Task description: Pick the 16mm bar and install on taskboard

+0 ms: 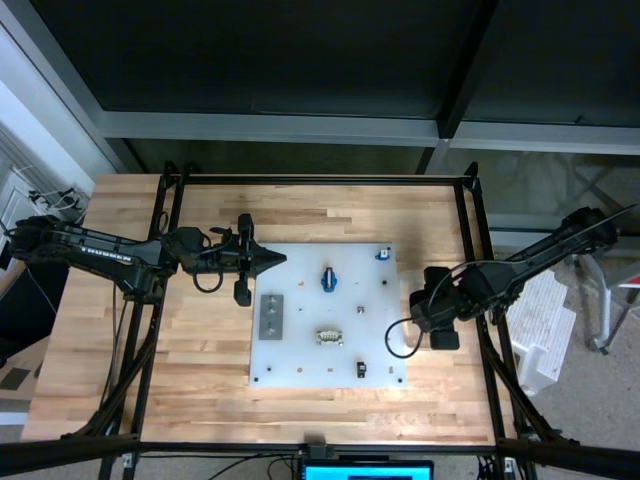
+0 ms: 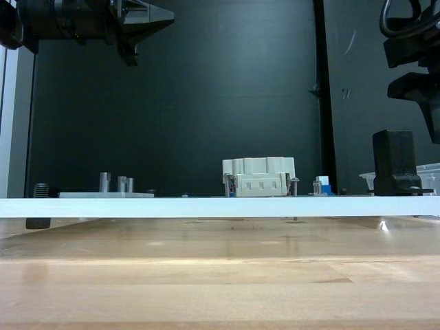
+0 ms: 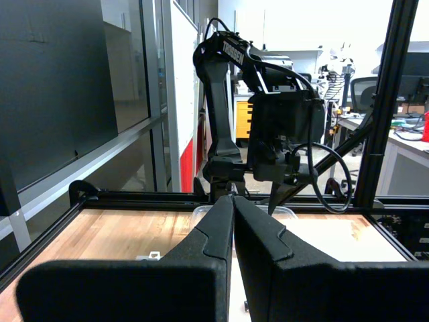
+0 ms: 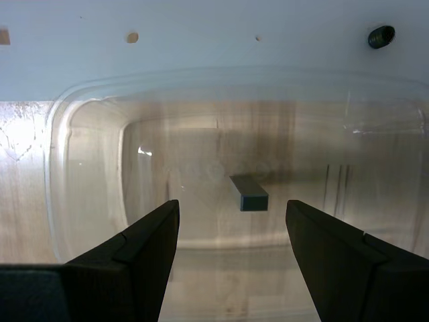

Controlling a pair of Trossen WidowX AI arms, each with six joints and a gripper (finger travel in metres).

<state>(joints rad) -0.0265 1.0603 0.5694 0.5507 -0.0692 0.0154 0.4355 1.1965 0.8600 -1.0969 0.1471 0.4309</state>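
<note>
The 16mm bar (image 4: pixel 249 193) lies free and flat on the floor of a clear plastic tray (image 4: pixel 87 168), a short dark piece held by nothing and clear of any seat on the taskboard (image 1: pixel 300 345). The right end effector (image 4: pixel 232 202) hangs above that tray with its fingers (image 4: pixel 151 248) spread wide and nothing between them. In the right wrist view the bar sits in the gap between the two fingers, beyond their tips, touching neither and closer to one finger than the other. The white edge of the taskboard, with small holes and a black screw (image 4: pixel 381 36), runs along the far side of the tray. In the high view the right end effector (image 1: pixel 440 330) is just off the right edge of the taskboard, pointing down at the bench (image 1: pixel 200 400). The tray itself is hard to make out from there. The left end effector (image 1: pixel 275 258) is at the left edge of the taskboard near its far corner, pointing inward across it. In the low view the left end effector (image 2: pixel 161 15) is well above the board. Its fingers (image 3: pixel 214 235) are pressed together to a point with nothing gripped, and they face the right arm (image 3: pixel 281 134) across the bench. On the taskboard stand a grey block with pegs (image 1: pixel 271 315), a blue part (image 1: pixel 330 280) and a beige connector (image 1: pixel 330 338).
</note>
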